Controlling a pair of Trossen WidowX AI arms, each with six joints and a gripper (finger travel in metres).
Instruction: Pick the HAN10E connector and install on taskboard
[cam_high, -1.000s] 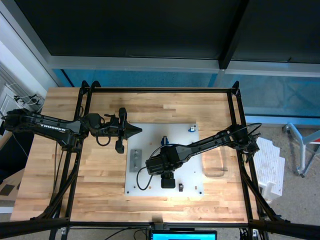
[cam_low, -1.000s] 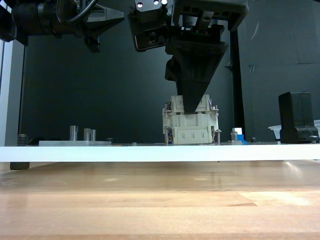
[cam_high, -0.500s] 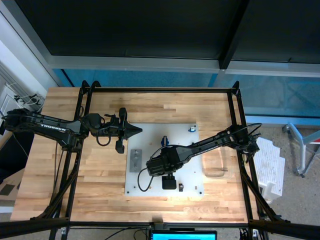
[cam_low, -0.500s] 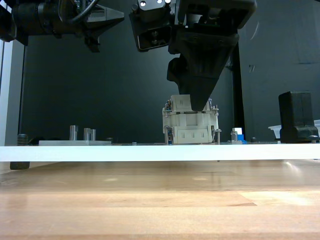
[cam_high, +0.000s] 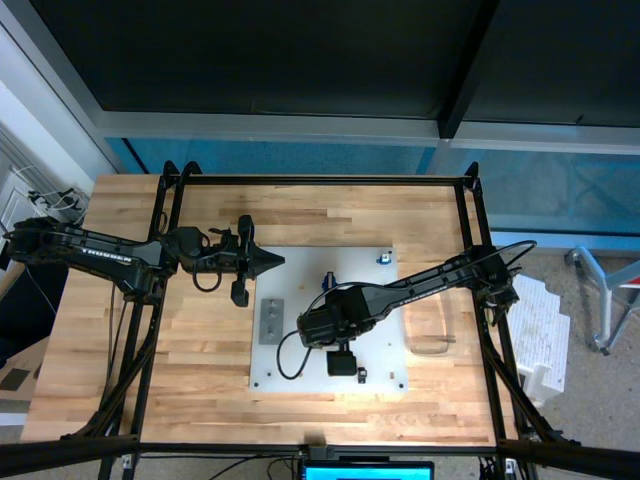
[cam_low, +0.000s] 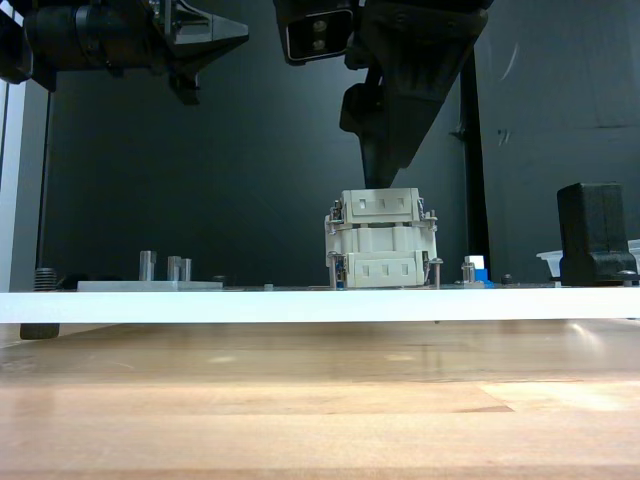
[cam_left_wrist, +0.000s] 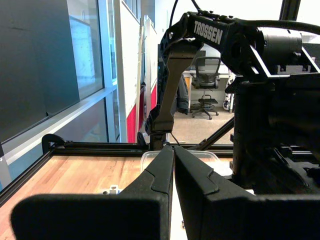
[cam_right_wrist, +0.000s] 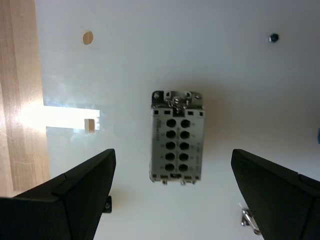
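Wooden table (cam_high: 200, 350) carries the taskboard (cam_high: 305, 275); HAN10E connector (cam_right_wrist: 176, 137) stands on it, right gripper (cam_right_wrist: 173, 152) above, fingers spread; left gripper (cam_left_wrist: 173, 150) hovers well apart, fingers pressed together.

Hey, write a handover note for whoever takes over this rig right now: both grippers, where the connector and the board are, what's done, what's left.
Right gripper: open, hanging just above the HAN10E connector, not touching it.
Left gripper: shut, holding nothing, parked in the air over the far left corner of the taskboard.
Connector: stands upright on the taskboard, free of both grippers.
Done: the connector looks placed on the board.
Left: check that it is fully seated and press it down if not, then draw the right arm clear.
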